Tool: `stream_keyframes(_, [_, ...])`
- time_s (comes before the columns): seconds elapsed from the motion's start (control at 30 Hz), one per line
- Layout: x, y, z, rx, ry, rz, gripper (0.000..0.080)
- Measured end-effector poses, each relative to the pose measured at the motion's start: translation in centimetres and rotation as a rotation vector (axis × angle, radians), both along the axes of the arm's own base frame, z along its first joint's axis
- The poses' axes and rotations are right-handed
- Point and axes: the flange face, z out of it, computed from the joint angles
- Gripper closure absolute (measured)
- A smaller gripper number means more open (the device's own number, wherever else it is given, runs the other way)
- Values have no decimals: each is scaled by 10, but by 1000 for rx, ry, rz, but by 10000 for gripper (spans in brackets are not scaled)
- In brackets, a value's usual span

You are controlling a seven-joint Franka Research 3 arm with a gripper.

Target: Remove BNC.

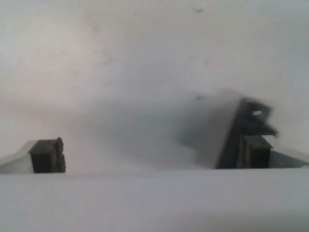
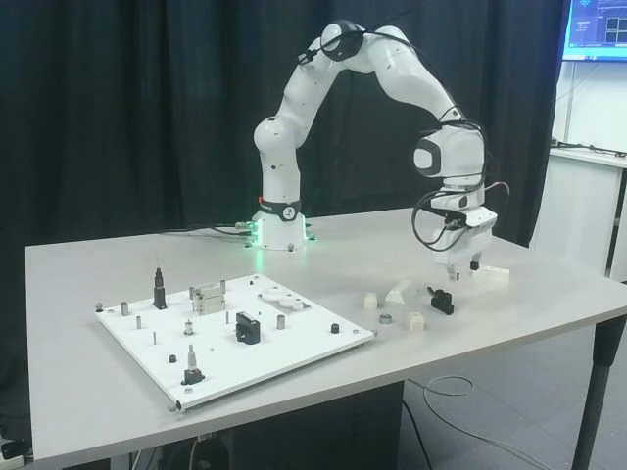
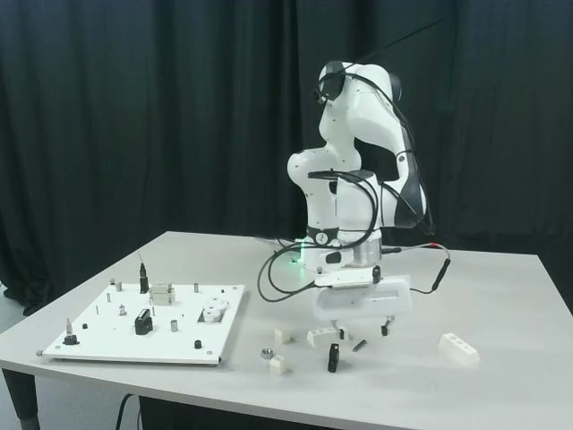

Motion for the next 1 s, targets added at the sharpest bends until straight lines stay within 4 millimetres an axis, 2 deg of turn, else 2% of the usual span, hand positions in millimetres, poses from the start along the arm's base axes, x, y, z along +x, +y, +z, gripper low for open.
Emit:
stream_keyframes(0.3, [21,-34,10,-34,-34,-36,3])
stream_keyframes(0.5, [37,-63,14,-54,-52,-69,3])
stream_keyframes(0.67, [49,-93,18,-68,-64,-91,3])
stream_keyframes(1.0, [66,-168,34,-93,-87,-117,3])
